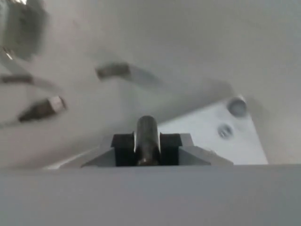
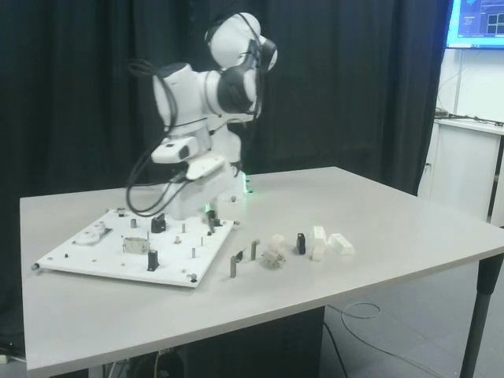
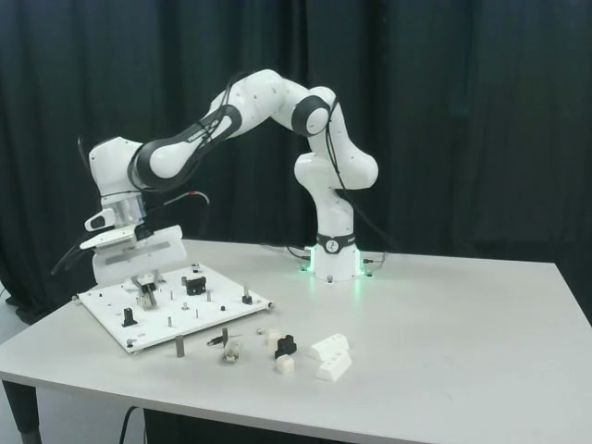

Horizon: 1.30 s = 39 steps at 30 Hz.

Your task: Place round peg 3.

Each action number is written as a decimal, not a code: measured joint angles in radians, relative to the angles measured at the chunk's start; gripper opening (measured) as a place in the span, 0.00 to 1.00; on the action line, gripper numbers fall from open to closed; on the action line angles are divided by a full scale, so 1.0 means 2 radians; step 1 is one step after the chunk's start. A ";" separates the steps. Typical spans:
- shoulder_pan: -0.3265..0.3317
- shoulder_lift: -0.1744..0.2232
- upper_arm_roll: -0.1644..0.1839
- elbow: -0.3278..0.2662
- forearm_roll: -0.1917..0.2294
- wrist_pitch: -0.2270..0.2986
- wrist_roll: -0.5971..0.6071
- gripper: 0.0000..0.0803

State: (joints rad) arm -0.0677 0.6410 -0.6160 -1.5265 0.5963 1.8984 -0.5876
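Black curtains hang behind everything, and a monitor [image 2: 477, 22] glows at the far right of the first room view. My grey worktop [image 3: 444, 342] carries, at its left end, a white assembly board [image 3: 171, 310] studded with small fixtures and upright pins. My gripper [image 1: 147, 149] hovers low over that board (near its left part in the second room view), its two black fingers closed around round peg 3 [image 1: 146, 139], which stands upright between them. To the right of the board lie loose parts: a standing peg [image 3: 179, 346], a black piece [image 3: 285, 346], then white blocks [image 3: 329, 359]. My white base [image 3: 335, 252] sits farther back, lit green at its foot.
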 joint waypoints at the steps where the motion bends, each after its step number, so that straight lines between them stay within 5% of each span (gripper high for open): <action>1: 0.006 -0.001 -0.001 -0.001 -0.001 0.000 0.009 0.14; 23: 0.134 -0.012 -0.010 -0.040 -0.046 0.005 0.212 0.14; 39: 0.200 -0.031 -0.002 -0.106 -0.080 0.084 0.339 0.14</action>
State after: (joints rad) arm 0.3321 0.5785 -0.6200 -1.7392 0.4370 2.0666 0.0897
